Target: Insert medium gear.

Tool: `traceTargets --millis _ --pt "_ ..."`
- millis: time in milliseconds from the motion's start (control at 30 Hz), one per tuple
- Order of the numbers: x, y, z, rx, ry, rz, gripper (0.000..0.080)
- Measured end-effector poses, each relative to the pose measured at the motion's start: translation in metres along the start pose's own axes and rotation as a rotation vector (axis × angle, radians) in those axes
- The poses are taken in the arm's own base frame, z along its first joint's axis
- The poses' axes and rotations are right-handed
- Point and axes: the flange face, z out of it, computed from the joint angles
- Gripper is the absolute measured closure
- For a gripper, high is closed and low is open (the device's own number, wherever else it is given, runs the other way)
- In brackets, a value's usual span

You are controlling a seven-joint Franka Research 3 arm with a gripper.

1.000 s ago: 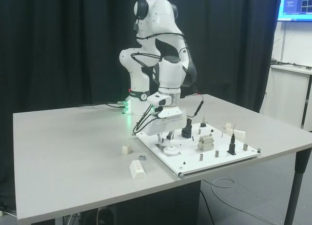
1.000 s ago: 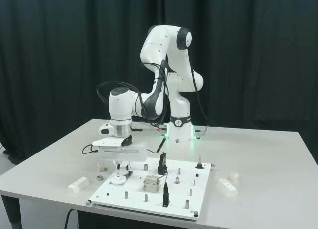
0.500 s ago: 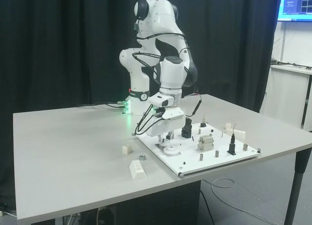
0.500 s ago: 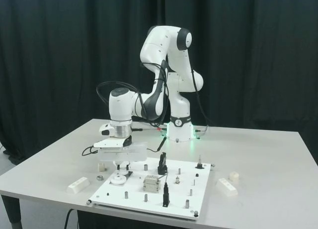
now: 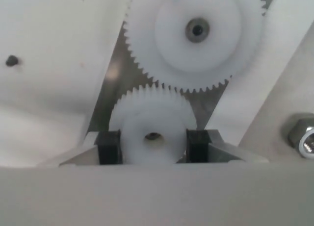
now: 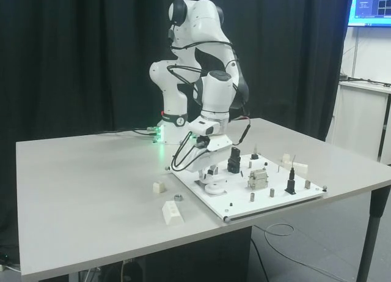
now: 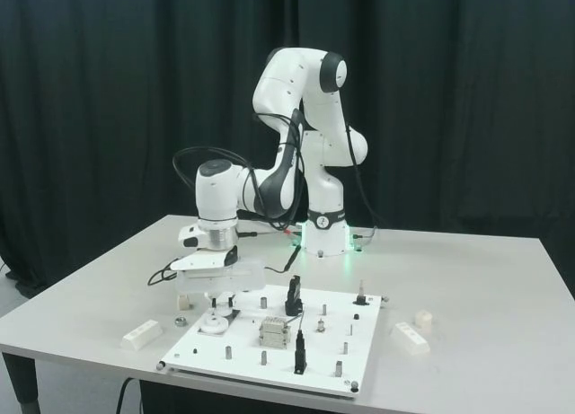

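Two gears visible in the wrist view: medium gear (image 5: 153, 127) clamped between the black finger pads (image 5: 109, 147), teeth beside and apparently just meshing with those of the large gear (image 5: 196, 37) already seated on its shaft. Gripper (image 5: 153, 148) closed on the medium gear by its hub, directly over the white assembly board (image 6: 275, 202). For a clean insertion: keep the bore axis vertical and centred on the peg, descend slowly, allow a slight rotation so teeth fall into the neighbour's gaps rather than ride on top, release only once the gear face sits flat. Risk, as a judgement: tilt or tooth-on-tooth contact causing jamming. Tooth engagement and bore shown only at the wrist; peg beneath hidden there. Room views give instead the arm posture, gripper (image 7: 220, 299) low at the board's near-left corner, grey table (image 6: 85, 172), loose white block (image 6: 171, 211) and nut (image 6: 179, 197) beside the board.
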Motion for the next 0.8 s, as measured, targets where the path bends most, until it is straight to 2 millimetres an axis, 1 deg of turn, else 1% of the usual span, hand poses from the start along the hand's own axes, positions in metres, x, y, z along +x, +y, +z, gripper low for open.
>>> traceTargets --millis 600,800 --pt "0.0000 0.0002 0.0004 0.013 -0.005 0.325 0.0521" --pt "-0.0001 0.0002 0.0005 0.013 -0.005 0.352 0.0521"
